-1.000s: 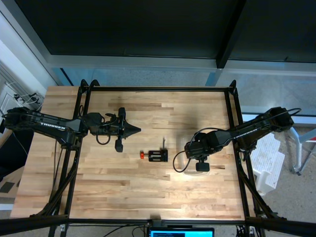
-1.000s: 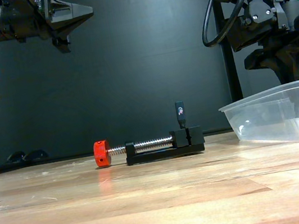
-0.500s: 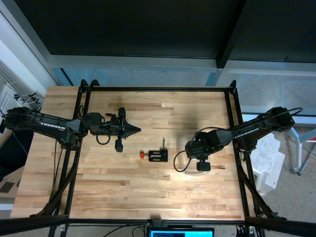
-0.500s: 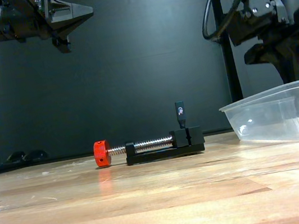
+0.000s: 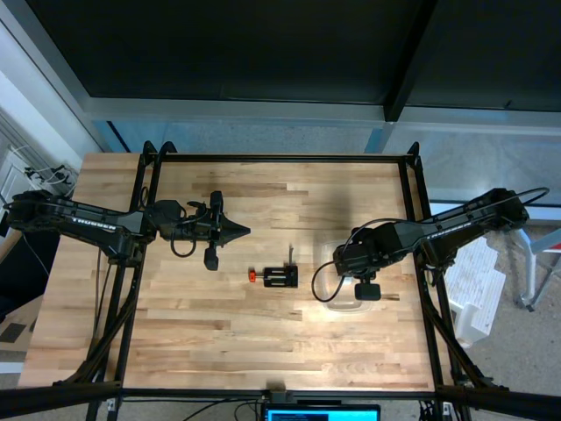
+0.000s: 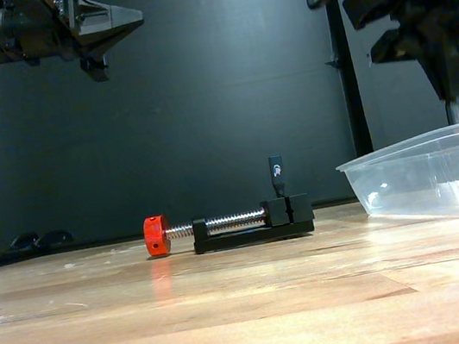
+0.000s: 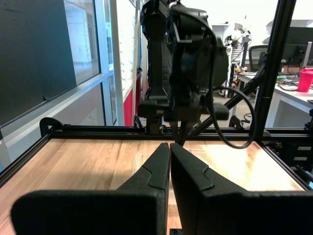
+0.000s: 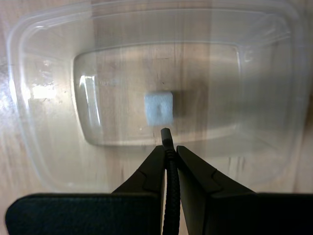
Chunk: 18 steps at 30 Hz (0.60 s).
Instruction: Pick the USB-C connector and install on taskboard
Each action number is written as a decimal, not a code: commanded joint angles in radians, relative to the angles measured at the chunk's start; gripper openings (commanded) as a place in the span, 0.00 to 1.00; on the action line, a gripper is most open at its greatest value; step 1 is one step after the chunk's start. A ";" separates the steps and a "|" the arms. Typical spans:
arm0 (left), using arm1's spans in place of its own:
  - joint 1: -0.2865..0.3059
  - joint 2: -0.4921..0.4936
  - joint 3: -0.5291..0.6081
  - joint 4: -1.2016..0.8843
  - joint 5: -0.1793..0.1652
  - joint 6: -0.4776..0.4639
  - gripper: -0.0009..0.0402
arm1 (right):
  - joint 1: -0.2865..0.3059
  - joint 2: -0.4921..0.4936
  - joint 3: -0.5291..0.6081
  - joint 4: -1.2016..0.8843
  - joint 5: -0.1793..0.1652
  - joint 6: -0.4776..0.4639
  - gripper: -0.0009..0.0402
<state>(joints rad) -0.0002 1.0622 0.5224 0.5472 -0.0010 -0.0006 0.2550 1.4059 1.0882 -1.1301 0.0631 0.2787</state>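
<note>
1. Change: your right gripper [image 6: 446,96] has come up out of the clear tray [image 6: 406,183]. A second ago its tips were down inside the walls; now they hang above the rim.
2. The USB-C connector [image 8: 167,138] came up with it. In the low view it shows as a thin sliver [image 6: 451,112] poking below the tips, clear of the tray floor.
3. Meaning, as I judge it: the pick is done and the carry to the taskboard [image 5: 279,277] comes next. The install has not started.
4. Right fingers: nearly closed, a narrow gap filled by the connector's dark body, pinched on both sides. The plug end sticks out past the tips, roughly in line with the fingers.
5. The white square piece [image 8: 158,108] lies on the tray floor below the plug, not touched and not held.
6. The taskboard sits on the table [image 5: 219,333] to the left of the tray, apart from it, with the red-orange knob [image 6: 157,236] on the end away from the tray. Nothing there has moved.
7. Your left gripper [image 7: 169,147] is parked high over the table's left half, well apart from the taskboard, same as before. Its fingers are pressed together and hold nothing.
8. Risk, my guess: the grip is on a thin part, so the plug may twist during the carry.
</note>
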 commanded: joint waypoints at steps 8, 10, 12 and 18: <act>0.000 0.000 0.000 0.000 0.000 0.000 0.02 | 0.000 -0.001 0.132 -0.155 0.000 0.008 0.02; 0.000 0.000 0.000 0.000 0.000 0.000 0.02 | 0.000 -0.001 0.132 -0.157 0.000 0.020 0.02; 0.000 0.000 0.000 0.000 0.000 0.000 0.02 | 0.000 -0.001 0.132 -0.159 0.000 0.027 0.02; 0.000 0.000 0.000 0.000 0.000 0.000 0.02 | -0.006 -0.001 0.135 -0.157 0.034 0.058 0.02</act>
<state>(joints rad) -0.0002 1.0622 0.5224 0.5472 -0.0010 -0.0006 0.2523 1.4044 1.2217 -1.2881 0.0917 0.3309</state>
